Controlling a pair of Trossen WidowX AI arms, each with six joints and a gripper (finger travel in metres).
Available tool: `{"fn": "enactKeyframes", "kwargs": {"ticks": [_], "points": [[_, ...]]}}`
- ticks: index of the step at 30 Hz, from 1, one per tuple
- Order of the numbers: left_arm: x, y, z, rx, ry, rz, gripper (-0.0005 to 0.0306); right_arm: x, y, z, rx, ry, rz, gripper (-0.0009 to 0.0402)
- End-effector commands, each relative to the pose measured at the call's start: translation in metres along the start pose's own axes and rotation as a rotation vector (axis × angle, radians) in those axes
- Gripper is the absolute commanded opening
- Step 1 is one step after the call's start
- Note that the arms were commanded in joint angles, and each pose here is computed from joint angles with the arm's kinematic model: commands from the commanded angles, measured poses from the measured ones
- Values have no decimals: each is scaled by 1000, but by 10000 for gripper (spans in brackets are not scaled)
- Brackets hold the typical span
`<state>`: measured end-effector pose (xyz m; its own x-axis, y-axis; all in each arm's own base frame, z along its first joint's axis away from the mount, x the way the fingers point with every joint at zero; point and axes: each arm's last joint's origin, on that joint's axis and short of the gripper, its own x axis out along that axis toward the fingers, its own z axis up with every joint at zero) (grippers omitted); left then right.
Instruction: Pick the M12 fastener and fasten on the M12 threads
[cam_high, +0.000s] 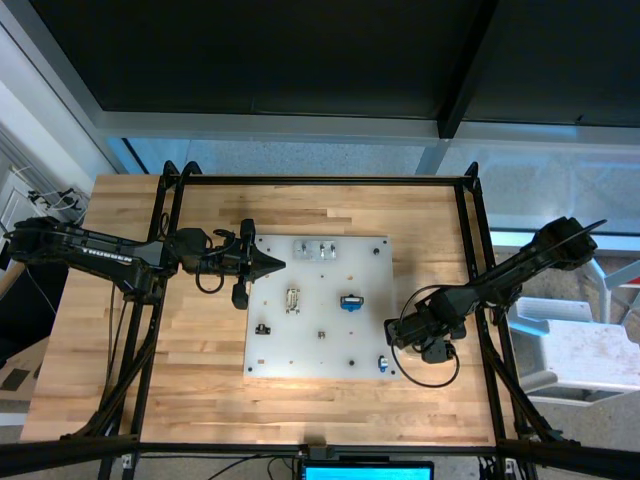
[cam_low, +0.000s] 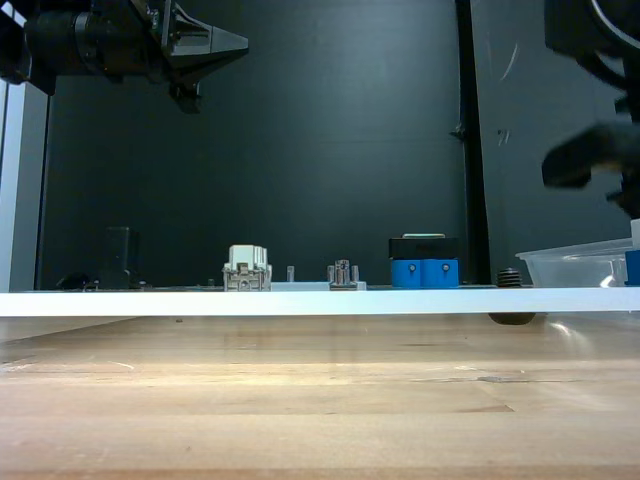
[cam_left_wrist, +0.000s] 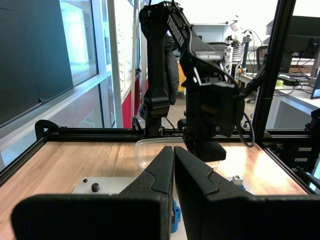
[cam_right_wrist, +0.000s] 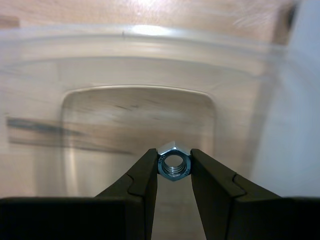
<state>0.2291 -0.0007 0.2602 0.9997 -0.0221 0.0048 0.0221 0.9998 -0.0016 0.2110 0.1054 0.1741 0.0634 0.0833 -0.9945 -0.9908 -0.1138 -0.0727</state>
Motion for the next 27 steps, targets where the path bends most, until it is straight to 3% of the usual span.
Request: {"fn": "enactKeyframes", "kwargs": {"ticks": [1, 8, 14, 27], "points": [[0, 0, 0, 0, 0, 0, 0, -17, -6, 3, 1, 5, 9, 35], [0, 0, 0, 0, 0, 0, 0, -50, -22, 9, 1, 4, -24, 35], [0, 0, 0, 0, 0, 0, 0, -63, -41, 15, -13, 26, -17, 35], [0, 0, 0, 0, 0, 0, 0, -50, -110, 38, -38, 25, -15, 35]]}}
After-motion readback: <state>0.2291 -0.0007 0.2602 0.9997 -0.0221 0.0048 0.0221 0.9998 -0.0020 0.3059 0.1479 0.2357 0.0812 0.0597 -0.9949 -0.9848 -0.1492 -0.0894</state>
